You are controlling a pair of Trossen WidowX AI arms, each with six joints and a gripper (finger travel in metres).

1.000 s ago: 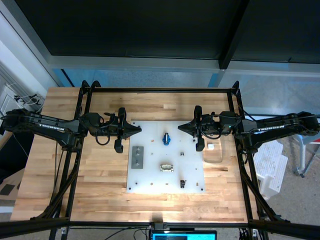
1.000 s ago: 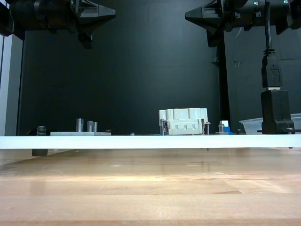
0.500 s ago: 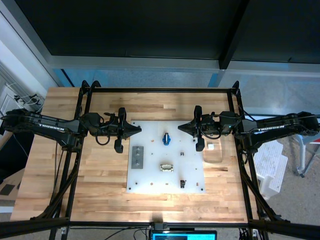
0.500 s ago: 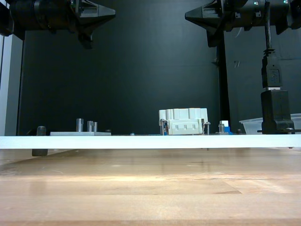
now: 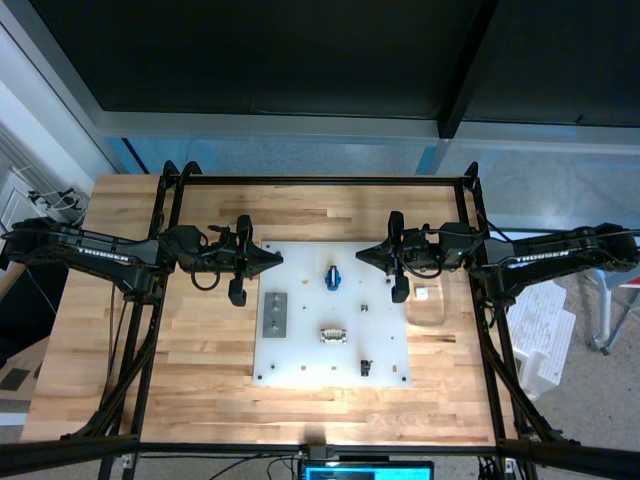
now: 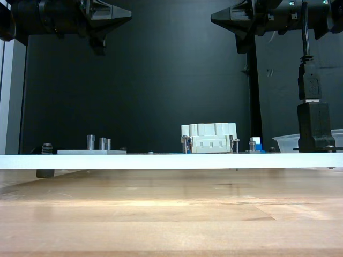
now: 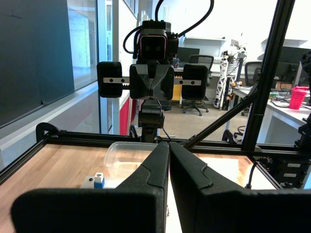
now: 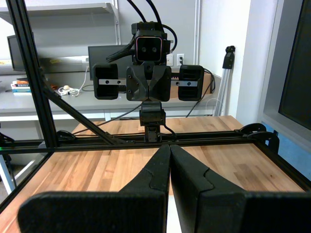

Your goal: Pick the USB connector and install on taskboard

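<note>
Your wooden table [image 5: 180, 380] carries the white taskboard [image 5: 300, 375] at its middle. Both arms hang high above the taskboard. The left end effector [image 5: 277, 260] is over its far left corner and the right end effector [image 5: 361, 254] over its far edge, right of middle. Each has its fingers pressed together, holding nothing. On the taskboard, the grey block [image 5: 273, 313] sits toward the left edge. The USB connector [image 5: 366, 367] stands upright near the near right corner, well apart from both end effectors.
</note>
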